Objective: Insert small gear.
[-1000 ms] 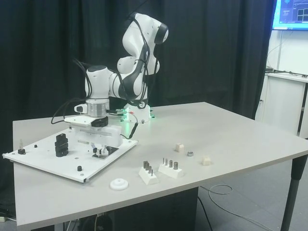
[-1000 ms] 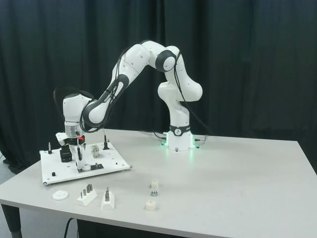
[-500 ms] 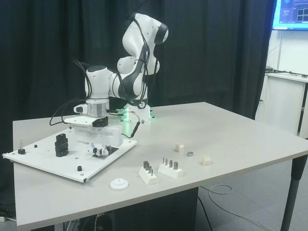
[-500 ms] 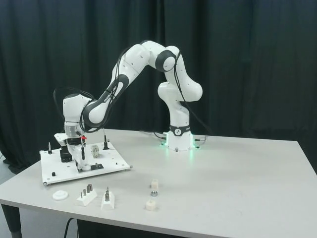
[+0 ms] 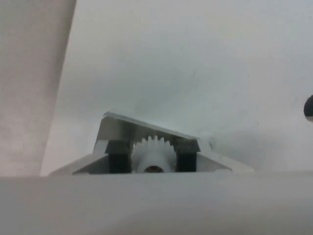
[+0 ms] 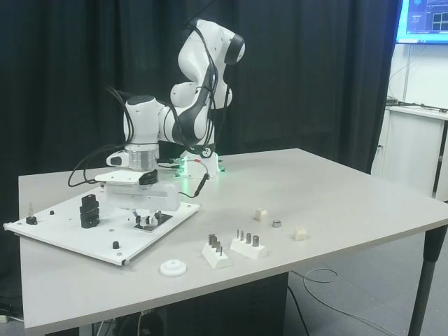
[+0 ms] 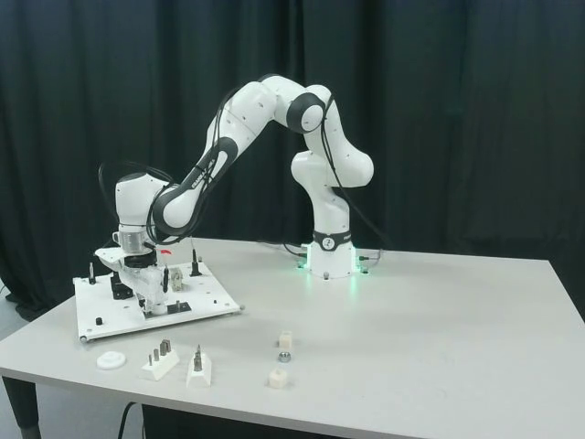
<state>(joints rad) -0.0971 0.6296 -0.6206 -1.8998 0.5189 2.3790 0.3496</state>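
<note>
In the wrist view a small white gear point(image 5: 153, 148) with fine teeth sits between my two black finger pads point(image 5: 119, 155), and the gripper point(image 5: 152, 159) is shut on it. A grey plate point(image 5: 122, 128) and the white board surface point(image 5: 195, 73) lie just beyond it. From the first room view, the gripper point(image 6: 145, 218) points down over the near right part of the white assembly board point(image 6: 63, 234), just above a black base. The second room view puts the gripper point(image 7: 157, 297) low over the same board point(image 7: 101, 320). The gear itself is hidden in both room views.
A black part point(image 6: 88, 211) and small pegs stand on the board. On the table in front lie a large white gear point(image 6: 172, 267), two white peg holders point(image 6: 216, 253) point(image 6: 248, 246), two small blocks point(image 6: 261, 214) point(image 6: 299, 234) and a nut point(image 6: 277, 224).
The hand has risen slightly above the board and turned about its vertical axis. The loose parts on the table have stayed put.
</note>
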